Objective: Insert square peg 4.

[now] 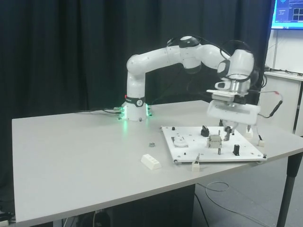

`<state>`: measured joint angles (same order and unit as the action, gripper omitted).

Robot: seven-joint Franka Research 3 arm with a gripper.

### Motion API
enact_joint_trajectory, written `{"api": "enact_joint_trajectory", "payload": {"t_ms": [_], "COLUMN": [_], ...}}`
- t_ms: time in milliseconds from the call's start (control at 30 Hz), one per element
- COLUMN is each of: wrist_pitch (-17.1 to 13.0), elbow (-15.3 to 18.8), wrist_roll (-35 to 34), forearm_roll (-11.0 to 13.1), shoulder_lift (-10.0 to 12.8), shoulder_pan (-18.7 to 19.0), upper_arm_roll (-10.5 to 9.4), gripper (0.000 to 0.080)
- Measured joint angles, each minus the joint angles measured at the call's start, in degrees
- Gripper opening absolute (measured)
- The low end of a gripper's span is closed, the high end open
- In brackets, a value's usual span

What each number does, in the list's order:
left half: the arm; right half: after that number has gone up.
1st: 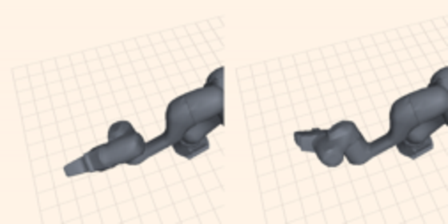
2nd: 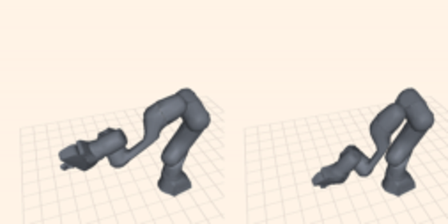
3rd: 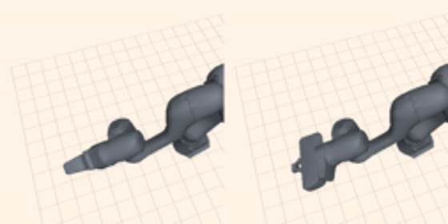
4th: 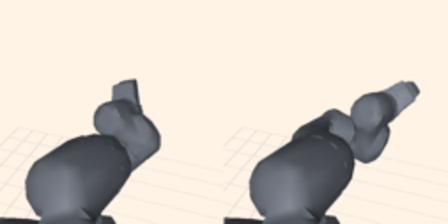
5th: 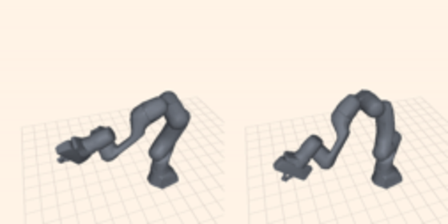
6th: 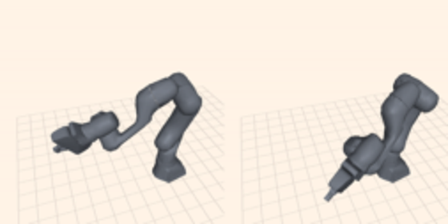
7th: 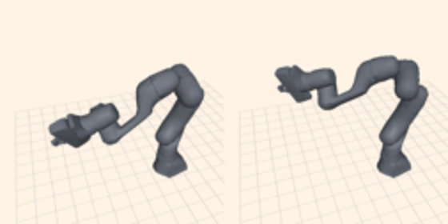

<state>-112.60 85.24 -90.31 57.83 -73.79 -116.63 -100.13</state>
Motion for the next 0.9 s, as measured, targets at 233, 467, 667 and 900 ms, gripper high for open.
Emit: {"api": "enact_joint_trajectory", "payload": {"t_ms": [233,467,667,900], "wrist_pitch": [3.02,3.19,1.81,-1.20], "elbow": [-4.89,-8.57,-9.85,-9.92], "wrist_roll": [1.44,13.67,19.88,28.58], "forearm_roll": [-0.86,-1.00,-0.08,2.81], "shoulder_lift": [0.49,0.48,0.48,0.48], "shoulder_pan": [0.37,0.41,0.39,-0.01], "upper_arm_roll": [0.55,0.36,-0.35,-2.03], "gripper": [0.0095,0.0095,0.0095,0.0095]}}
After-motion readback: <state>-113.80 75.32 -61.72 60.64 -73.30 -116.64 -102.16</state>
